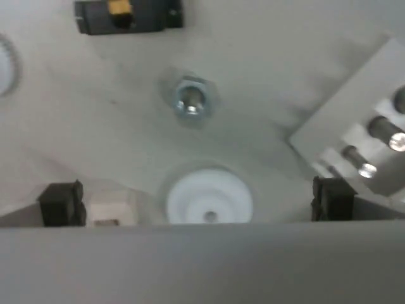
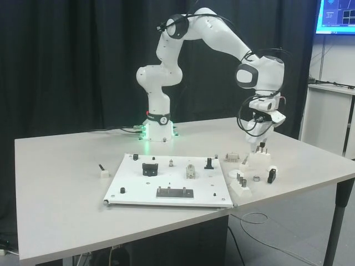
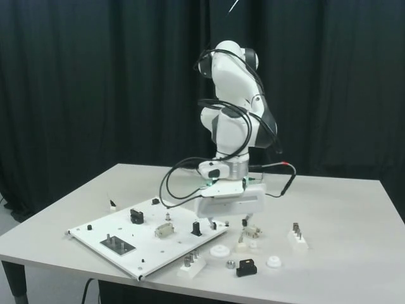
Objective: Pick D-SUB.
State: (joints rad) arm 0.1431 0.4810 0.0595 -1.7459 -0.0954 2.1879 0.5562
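Note:
My gripper [image 1: 197,201] hangs open a little above the table, to the right of the white board. Its black fingertips [image 1: 61,204] stand wide apart with nothing held between them. A small pale connector [image 1: 111,212], which I take for the D-SUB, lies on the table right beside one fingertip, partly hidden by the gripper body. In the second room view this connector [image 3: 250,233] sits just below the gripper [image 3: 228,223]. A white gear [image 1: 209,197] lies directly under the gap between the fingers. The first room view shows the gripper [image 2: 260,146] over the cluster of small parts.
Beyond the gear lie a metal nut [image 1: 192,100] and a black connector part [image 1: 126,16]. A white block with metal pegs [image 1: 373,145] stands to one side, by the corner of the white assembly board [image 2: 166,185]. Another peg block [image 3: 296,235] and a second white gear [image 3: 273,261] are nearby.

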